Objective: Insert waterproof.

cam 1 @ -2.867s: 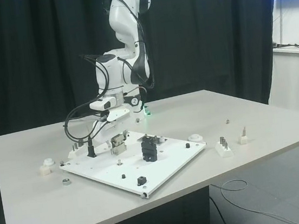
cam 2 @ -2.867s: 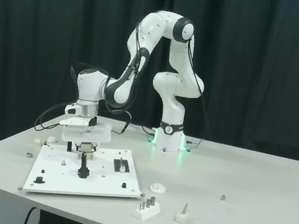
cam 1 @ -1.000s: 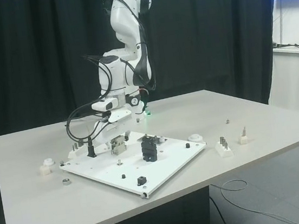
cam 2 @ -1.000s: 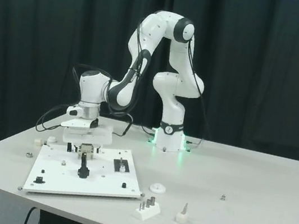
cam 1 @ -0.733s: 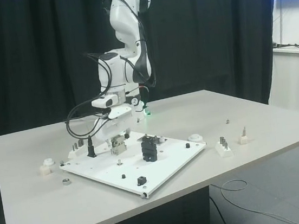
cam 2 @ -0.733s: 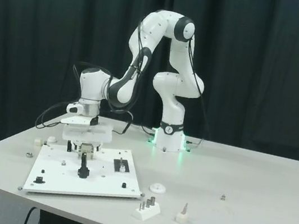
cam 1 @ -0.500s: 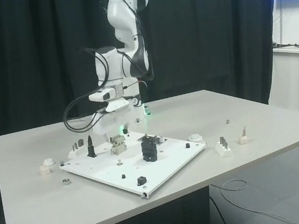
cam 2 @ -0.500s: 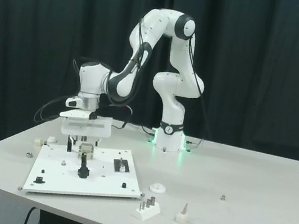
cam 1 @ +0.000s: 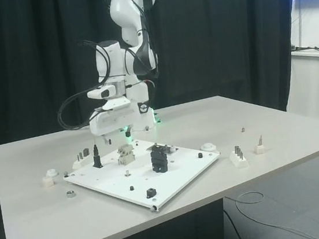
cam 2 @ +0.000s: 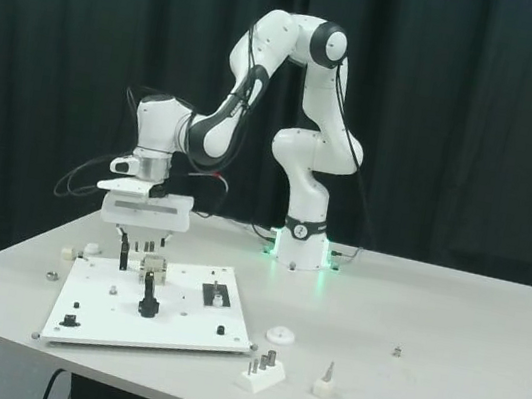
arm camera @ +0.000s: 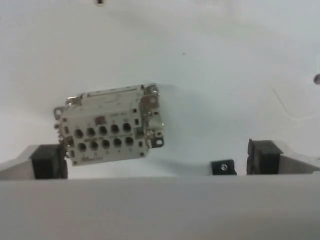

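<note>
The waterproof connector (arm camera: pixel 107 127), a pale grey block with two rows of pin holes, sits seated on the white board (cam 1: pixel 171 170). In the room views the connector (cam 1: pixel 126 154) (cam 2: pixel 153 266) rests on the board's far part. My gripper (arm camera: pixel 155 159) (cam 1: pixel 116 138) (cam 2: pixel 142 242) hangs above it, open, with nothing between its fingers. In the wrist view one black fingertip (arm camera: pixel 47 161) shows beside the connector and the other well away from it. No part of the gripper touches the connector.
On the board stand a black post (cam 1: pixel 96 156), a black clamp block (cam 1: pixel 158 157) and a small black piece (cam 1: pixel 151 192). Off the board lie a white pin holder (cam 1: pixel 239 157), a white disc (cam 1: pixel 208 146), a white knob (cam 1: pixel 50 175) and a nut (cam 1: pixel 71 193).
The gripper was down at the connector; it has since risen clear of it and shifted a little sideways. The connector stayed on the board.
</note>
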